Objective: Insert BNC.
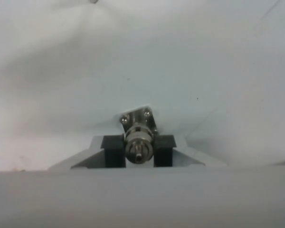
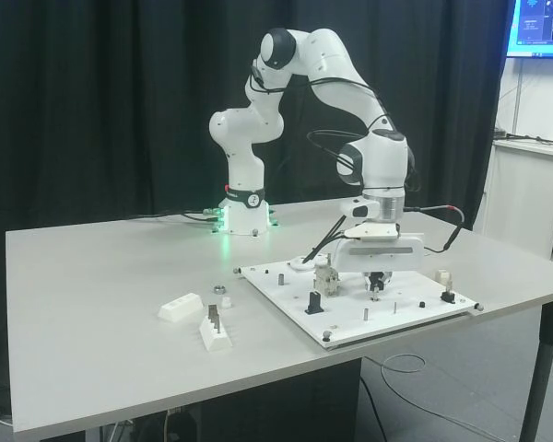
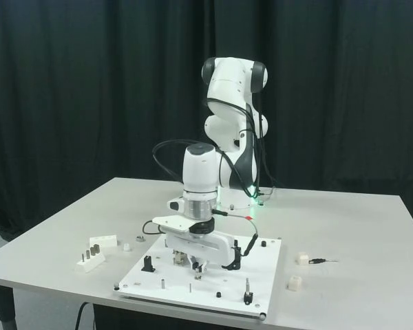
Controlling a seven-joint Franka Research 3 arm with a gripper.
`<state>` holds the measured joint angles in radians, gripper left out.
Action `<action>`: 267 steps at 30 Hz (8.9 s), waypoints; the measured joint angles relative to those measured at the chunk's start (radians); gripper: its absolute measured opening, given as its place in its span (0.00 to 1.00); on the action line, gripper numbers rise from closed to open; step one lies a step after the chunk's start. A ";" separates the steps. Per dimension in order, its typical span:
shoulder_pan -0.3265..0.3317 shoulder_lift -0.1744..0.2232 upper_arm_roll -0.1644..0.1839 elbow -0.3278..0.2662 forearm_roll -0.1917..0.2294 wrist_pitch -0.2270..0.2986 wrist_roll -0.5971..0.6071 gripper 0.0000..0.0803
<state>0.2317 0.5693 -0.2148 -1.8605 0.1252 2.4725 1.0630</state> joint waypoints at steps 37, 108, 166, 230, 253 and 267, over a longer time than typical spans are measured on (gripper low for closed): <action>0.000 0.007 0.000 0.000 0.000 0.009 0.004 0.15; -0.001 0.009 0.001 0.001 -0.001 0.013 0.098 0.15; -0.002 0.023 0.001 0.006 0.001 0.016 -0.278 0.15; -0.008 0.025 0.000 0.009 0.060 0.014 0.123 0.15; -0.007 0.026 0.000 0.011 0.058 0.014 0.355 0.15; -0.006 0.028 0.000 0.013 0.058 0.013 0.514 0.15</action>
<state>0.2255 0.5971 -0.2143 -1.8477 0.1835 2.4857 1.5771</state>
